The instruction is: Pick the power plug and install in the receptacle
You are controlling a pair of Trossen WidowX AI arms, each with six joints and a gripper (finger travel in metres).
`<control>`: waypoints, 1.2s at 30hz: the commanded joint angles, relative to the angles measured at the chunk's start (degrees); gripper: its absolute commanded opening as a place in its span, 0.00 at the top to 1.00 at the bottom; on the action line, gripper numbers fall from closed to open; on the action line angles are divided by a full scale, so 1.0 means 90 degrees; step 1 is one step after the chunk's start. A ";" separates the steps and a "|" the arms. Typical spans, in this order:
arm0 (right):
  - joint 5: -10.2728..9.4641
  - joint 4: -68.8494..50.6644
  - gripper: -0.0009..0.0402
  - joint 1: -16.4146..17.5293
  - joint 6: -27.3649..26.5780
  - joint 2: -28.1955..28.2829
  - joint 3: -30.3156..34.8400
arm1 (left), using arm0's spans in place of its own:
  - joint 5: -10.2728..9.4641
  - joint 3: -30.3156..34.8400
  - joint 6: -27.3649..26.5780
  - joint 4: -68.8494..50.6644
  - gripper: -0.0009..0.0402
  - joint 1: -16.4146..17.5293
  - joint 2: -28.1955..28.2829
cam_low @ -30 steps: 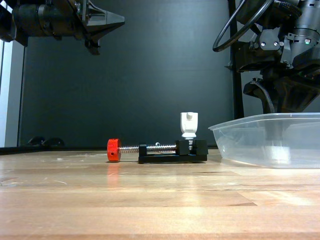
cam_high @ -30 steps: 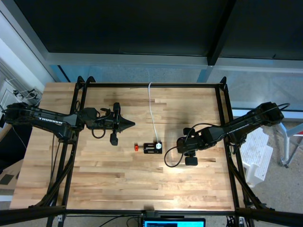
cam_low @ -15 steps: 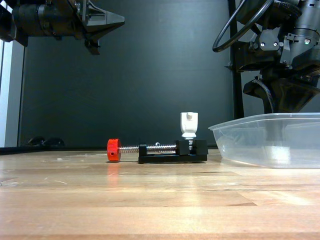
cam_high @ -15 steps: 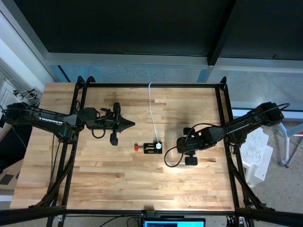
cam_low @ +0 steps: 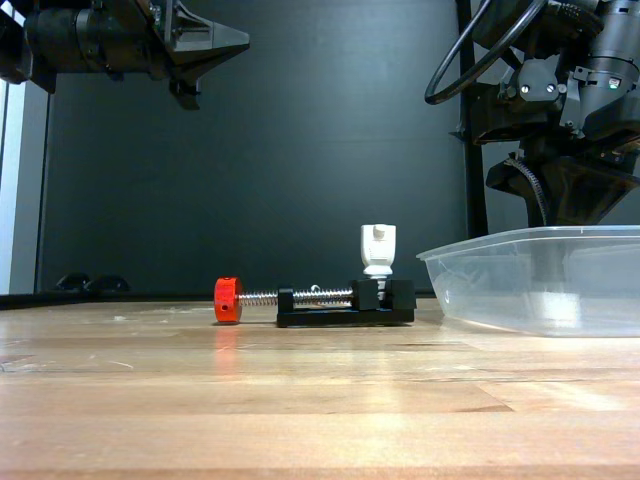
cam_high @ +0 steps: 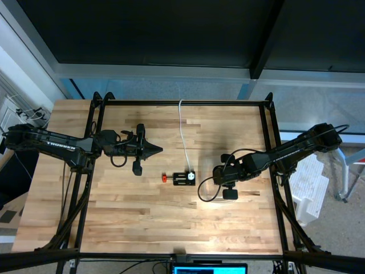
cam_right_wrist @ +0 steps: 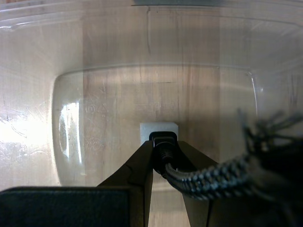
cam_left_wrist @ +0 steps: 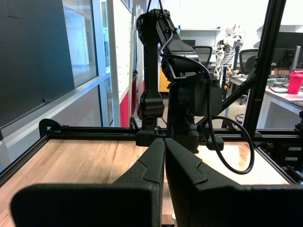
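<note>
While the left gripper (cam_left_wrist: 164, 140) hangs high and well away from the work, fingers pressed together, the receptacle (cam_low: 378, 248) stands upright in the black vise (cam_low: 345, 302), nearer the right arm. The right gripper (cam_right_wrist: 164, 138) reaches down into the clear tray (cam_low: 480, 285), fingers clamped on the power plug (cam_right_wrist: 163, 147), whose long axis runs along them. From this gripper the receptacle lies over the tray wall, toward the left arm, and probably takes the plug from above.
</note>
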 commanded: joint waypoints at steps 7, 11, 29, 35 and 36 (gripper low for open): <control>0.0000 -0.0007 0.98 0.0000 0.0000 -0.0063 0.0005 | 0.0002 0.0002 0.0002 0.0002 0.98 0.0002 0.0000; 0.0000 -0.0046 0.98 0.0000 -0.0002 -0.0097 0.0029 | 0.0002 0.0002 0.0002 0.0002 0.98 0.0000 0.0000; 0.0070 -0.0974 0.98 0.0000 -0.0102 -0.0362 0.0736 | 0.0002 0.0002 0.0002 0.0002 0.98 0.0000 0.0000; 0.0095 -0.1382 0.98 0.0000 -0.0095 -0.0478 0.1149 | 0.0002 0.0002 0.0002 0.0002 0.98 0.0002 0.0000; 0.0095 -0.1464 0.98 0.0000 -0.0092 -0.0481 0.1217 | 0.0002 0.0002 0.0002 0.0002 0.98 0.0002 0.0000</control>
